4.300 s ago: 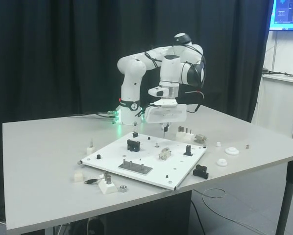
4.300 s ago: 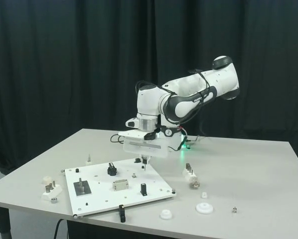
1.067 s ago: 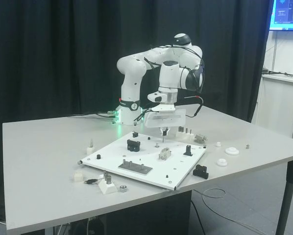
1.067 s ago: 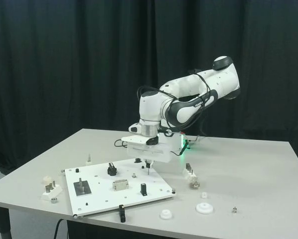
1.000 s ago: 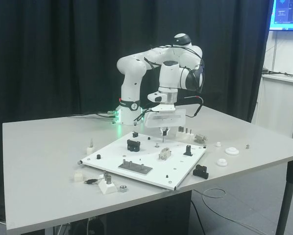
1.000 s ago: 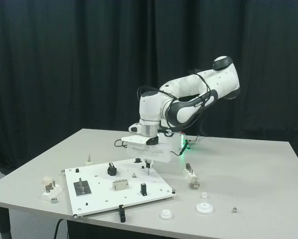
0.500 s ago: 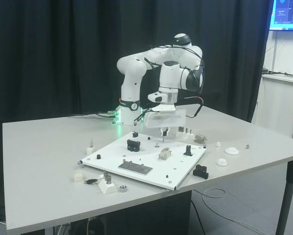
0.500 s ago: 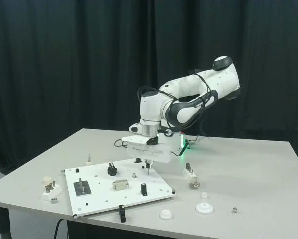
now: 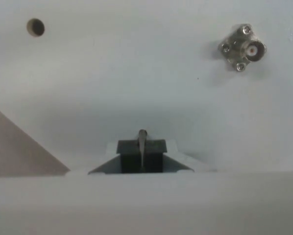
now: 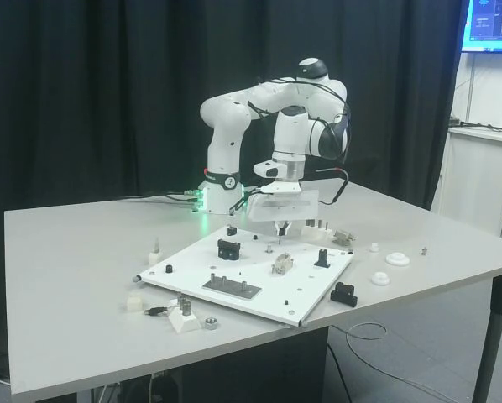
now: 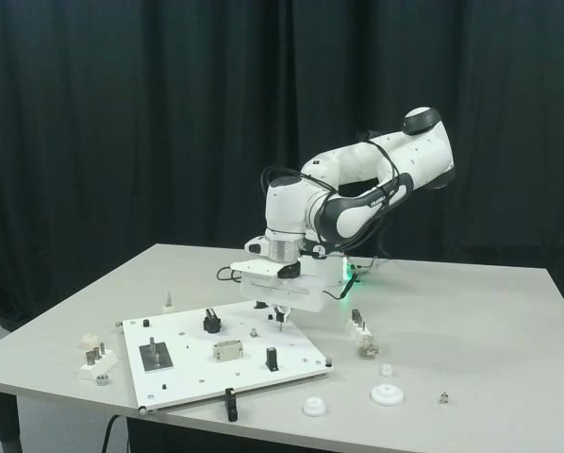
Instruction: Insert round peg 1.
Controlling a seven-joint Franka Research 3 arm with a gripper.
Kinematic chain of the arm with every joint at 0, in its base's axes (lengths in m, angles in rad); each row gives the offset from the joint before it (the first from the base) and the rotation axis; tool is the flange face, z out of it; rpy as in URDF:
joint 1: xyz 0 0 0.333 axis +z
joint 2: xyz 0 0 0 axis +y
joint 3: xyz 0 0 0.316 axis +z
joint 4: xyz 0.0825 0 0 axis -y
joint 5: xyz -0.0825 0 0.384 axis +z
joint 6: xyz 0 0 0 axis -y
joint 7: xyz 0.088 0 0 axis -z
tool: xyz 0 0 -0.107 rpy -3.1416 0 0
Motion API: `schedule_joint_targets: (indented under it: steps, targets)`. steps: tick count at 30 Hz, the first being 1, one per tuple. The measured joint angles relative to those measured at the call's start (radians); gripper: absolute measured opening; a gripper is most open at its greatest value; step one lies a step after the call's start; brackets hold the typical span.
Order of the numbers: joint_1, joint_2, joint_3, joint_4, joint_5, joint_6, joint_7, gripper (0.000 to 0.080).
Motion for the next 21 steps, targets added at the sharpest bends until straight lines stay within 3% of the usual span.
schedule_joint_targets:
  steps: [8,9,18,19,21]
  targets:
    - [0.001,0.0,-0.009,0.0,-0.022,-0.01,0.014,0.0015]
    - [0.002,0.0,-0.013,0.001,-0.029,-0.016,0.021,0.0109]
    - [0.005,0.0,-0.075,0.013,-0.095,-0.077,0.044,0.0109]
    - [0.006,0.0,-0.082,0.015,-0.099,-0.081,0.044,0.0717]
    - [0.007,0.0,-0.094,0.017,-0.106,-0.088,0.044,0.0717]
